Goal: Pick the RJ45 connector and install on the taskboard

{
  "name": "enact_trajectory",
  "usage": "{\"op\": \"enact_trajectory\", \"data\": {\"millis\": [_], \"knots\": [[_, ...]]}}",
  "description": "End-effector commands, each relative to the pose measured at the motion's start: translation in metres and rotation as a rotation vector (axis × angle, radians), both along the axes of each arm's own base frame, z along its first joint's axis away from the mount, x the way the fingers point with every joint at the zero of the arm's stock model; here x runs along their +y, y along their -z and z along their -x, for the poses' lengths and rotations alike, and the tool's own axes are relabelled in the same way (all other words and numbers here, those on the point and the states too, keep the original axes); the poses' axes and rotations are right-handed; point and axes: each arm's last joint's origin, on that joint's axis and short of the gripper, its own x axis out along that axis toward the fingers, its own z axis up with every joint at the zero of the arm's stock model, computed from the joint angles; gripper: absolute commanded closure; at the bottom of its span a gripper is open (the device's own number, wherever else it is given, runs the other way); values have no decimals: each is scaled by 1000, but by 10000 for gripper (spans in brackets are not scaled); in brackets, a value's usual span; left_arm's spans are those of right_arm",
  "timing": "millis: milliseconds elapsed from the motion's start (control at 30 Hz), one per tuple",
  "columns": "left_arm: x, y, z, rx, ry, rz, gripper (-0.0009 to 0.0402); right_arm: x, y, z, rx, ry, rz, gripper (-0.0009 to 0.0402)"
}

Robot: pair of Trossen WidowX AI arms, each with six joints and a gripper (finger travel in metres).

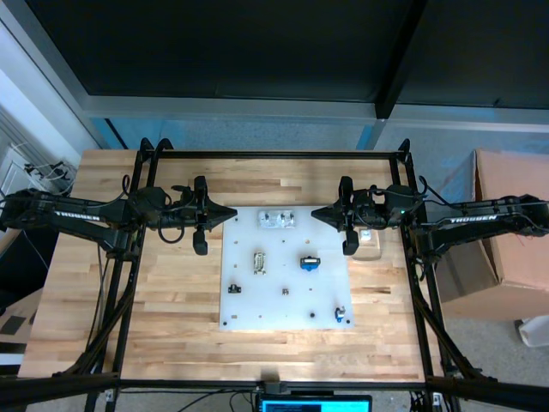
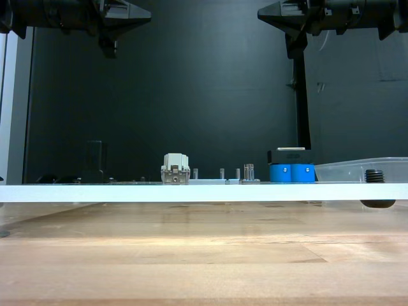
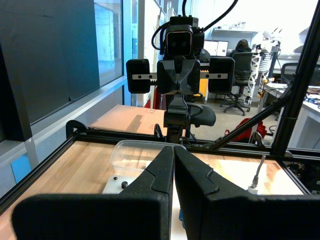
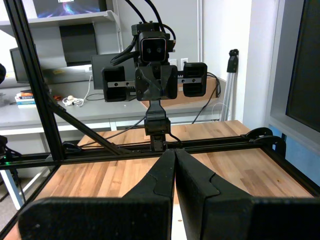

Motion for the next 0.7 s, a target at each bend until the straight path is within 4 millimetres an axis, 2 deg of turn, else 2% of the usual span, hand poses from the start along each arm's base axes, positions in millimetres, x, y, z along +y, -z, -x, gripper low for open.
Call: {"op": "enact_trajectory", "data": {"millis": [33,700], "knots": [[0,0,0,0,0,0,393,0,0,0,0,0,-1,393],[0,0,0,1,0,0,393,0,1,0,9,0,-1,393]]}}
